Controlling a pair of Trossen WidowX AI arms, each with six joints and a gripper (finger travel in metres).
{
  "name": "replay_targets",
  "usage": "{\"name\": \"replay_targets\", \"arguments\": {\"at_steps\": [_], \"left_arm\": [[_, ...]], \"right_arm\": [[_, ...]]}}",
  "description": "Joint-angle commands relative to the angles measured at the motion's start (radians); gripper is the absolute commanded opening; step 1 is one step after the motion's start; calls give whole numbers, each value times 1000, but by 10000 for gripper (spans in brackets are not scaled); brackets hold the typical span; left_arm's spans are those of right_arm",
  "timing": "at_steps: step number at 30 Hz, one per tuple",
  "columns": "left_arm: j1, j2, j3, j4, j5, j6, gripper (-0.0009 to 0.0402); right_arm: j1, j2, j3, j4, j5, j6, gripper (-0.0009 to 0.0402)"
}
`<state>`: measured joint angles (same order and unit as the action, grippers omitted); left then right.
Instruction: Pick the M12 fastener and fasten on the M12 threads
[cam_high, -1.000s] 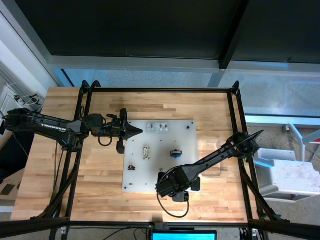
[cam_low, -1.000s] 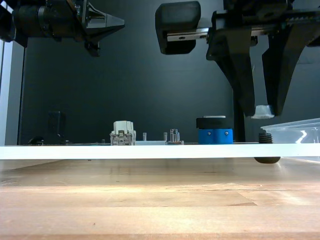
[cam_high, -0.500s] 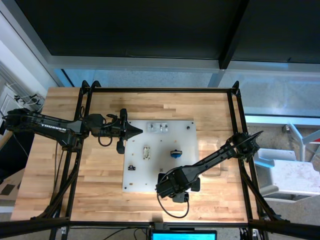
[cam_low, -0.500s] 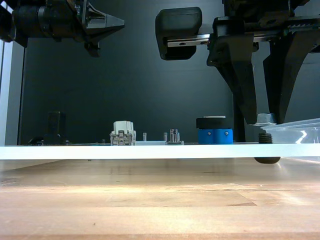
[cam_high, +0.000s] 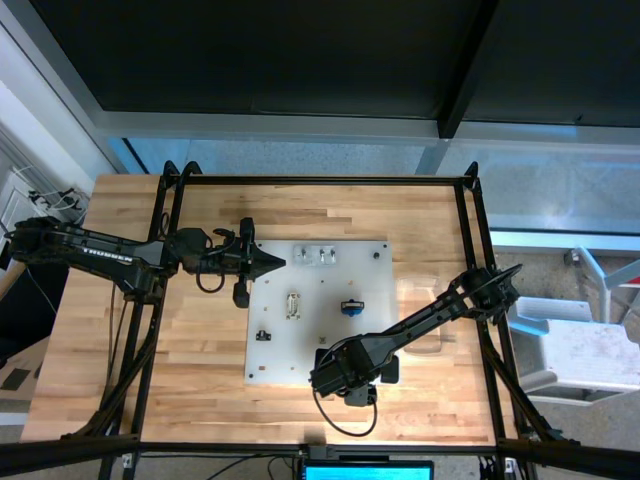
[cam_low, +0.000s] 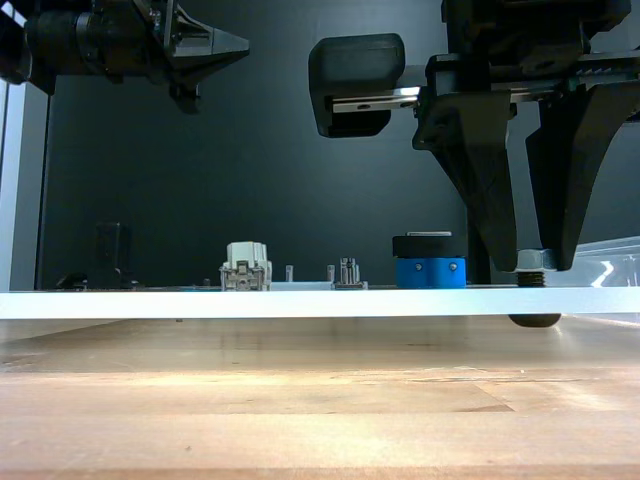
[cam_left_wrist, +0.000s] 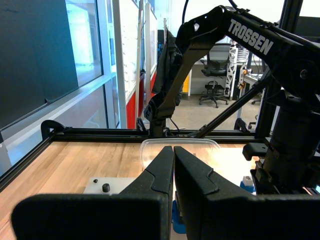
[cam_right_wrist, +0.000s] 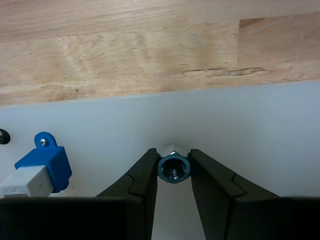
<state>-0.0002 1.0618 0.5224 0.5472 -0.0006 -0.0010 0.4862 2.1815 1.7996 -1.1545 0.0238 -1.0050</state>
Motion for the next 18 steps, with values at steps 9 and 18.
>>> {"name": "replay_targets", "arguments": {"at_steps": [9, 18], "left_arm": [[0, 0, 0, 0, 0, 0, 0], [0, 0, 0, 0, 0, 0, 0]], "right_arm": [[-3, 8, -8, 13, 1, 1, 14], [-4, 8, -8, 14, 2, 6, 14]]}}
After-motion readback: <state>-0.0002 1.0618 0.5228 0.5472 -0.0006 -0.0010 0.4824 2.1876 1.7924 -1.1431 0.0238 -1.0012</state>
